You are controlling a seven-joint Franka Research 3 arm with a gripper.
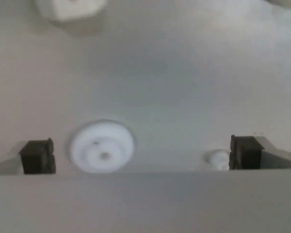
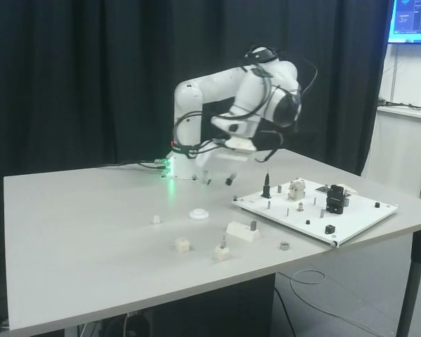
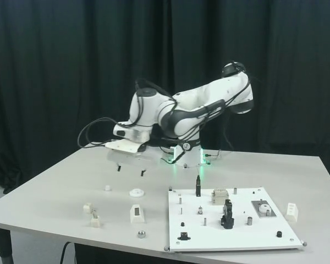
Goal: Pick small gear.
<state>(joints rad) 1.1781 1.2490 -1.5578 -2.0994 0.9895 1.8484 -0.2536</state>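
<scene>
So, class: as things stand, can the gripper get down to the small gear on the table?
Probably yes. The gripper hangs open above the table, and the small gear lies alone on bare surface, apart from the larger gear. Nothing stands between them, though the gripper is not yet centred over it.

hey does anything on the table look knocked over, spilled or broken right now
Nothing stands out. The small gear, large gear and blocks sit flat on the table; the gripper hovers open above them.

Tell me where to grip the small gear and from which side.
Grip the small gear across its outer rim, coming straight down from above: it sits alone on the table, low and round, clear of the larger gear. The open gripper hangs well above.
</scene>
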